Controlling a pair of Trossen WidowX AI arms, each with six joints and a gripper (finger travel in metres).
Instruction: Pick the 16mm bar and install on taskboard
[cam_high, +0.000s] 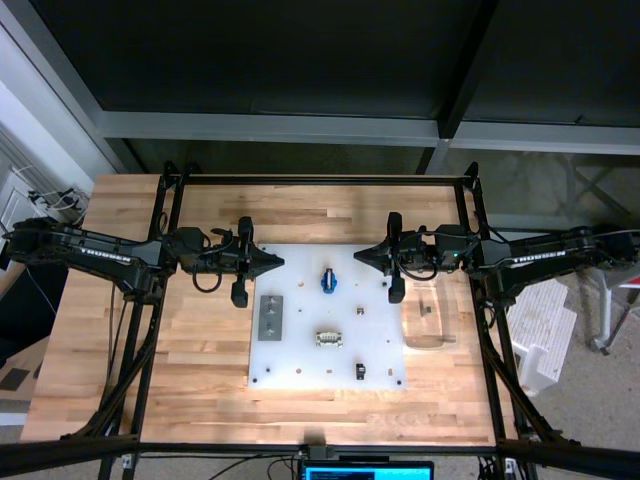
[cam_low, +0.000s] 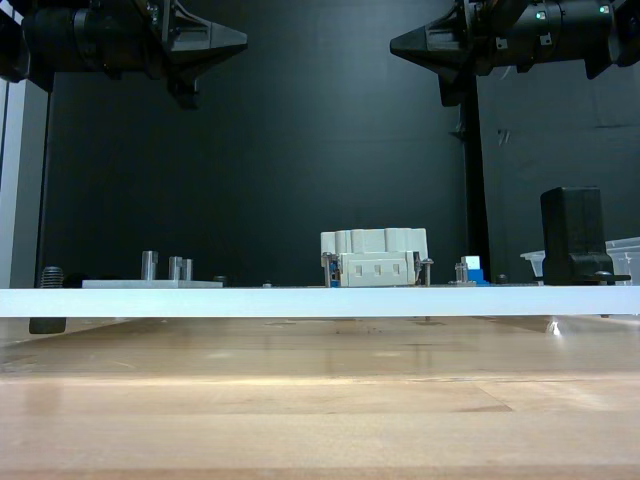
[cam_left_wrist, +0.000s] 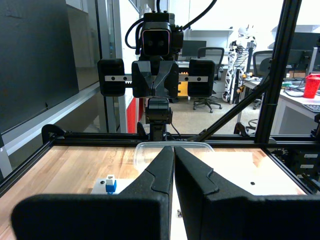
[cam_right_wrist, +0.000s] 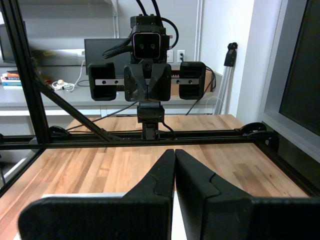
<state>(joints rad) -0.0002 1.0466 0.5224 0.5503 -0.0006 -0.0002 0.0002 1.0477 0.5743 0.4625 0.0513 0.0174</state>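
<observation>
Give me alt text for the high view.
Left gripper and right gripper, both shut, hover facing each other above the far end of a white taskboard on a wooden table. A clear tray lies to its right.

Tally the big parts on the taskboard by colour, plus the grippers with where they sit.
Grey block: 1
Blue part: 1
Beige connector: 1
Black part: 1
Grippers: 2 (left gripper shut, above the taskboard's far-left corner; right gripper shut, above its far edge)
Total: 6
</observation>
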